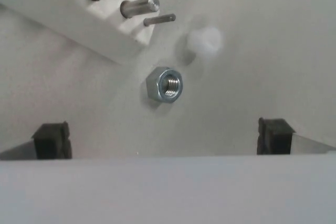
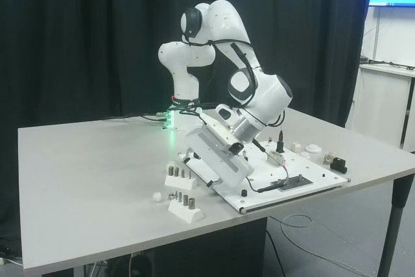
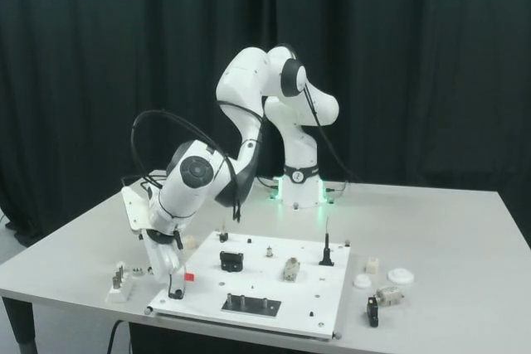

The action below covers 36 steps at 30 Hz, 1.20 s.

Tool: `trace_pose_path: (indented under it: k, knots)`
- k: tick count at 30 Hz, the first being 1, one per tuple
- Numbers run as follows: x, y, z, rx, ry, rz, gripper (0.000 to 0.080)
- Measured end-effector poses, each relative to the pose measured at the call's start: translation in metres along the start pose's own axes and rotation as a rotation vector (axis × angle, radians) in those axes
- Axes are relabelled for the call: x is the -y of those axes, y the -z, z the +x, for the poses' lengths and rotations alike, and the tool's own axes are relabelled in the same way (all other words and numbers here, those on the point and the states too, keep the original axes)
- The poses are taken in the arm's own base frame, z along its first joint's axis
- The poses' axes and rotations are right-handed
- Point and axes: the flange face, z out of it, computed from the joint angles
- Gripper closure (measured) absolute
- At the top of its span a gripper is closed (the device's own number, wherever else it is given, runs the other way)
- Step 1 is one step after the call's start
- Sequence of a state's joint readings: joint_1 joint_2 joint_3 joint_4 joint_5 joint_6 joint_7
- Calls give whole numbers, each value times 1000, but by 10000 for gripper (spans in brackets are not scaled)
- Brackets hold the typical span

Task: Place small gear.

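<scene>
small gear [image 1: 203,40] looks blurry beyond nut [image 1: 165,84]; jaws spread wide.

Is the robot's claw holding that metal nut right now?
No. In the wrist view the nut lies alone on the table, while the gripper is open with its fingers far apart.

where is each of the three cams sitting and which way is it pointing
Wrist view: on the wrist, looking down past both open fingertips at a nut and a white peg block.
First room view: off one table corner, facing the arm and white board.
Second room view: in front of the table, facing the arm's base.
Shared: both room views show the board and peg blocks.
</scene>
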State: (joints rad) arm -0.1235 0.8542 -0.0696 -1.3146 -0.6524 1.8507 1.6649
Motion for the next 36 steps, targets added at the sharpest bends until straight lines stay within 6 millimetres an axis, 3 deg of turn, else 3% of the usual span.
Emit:
trace_pose_path:
  k: [14, 36]
  knots:
    - [0, -3, 7, 2, -11, -11, 3]
    - [3, 12, 12, 15, -45, 2, 3]
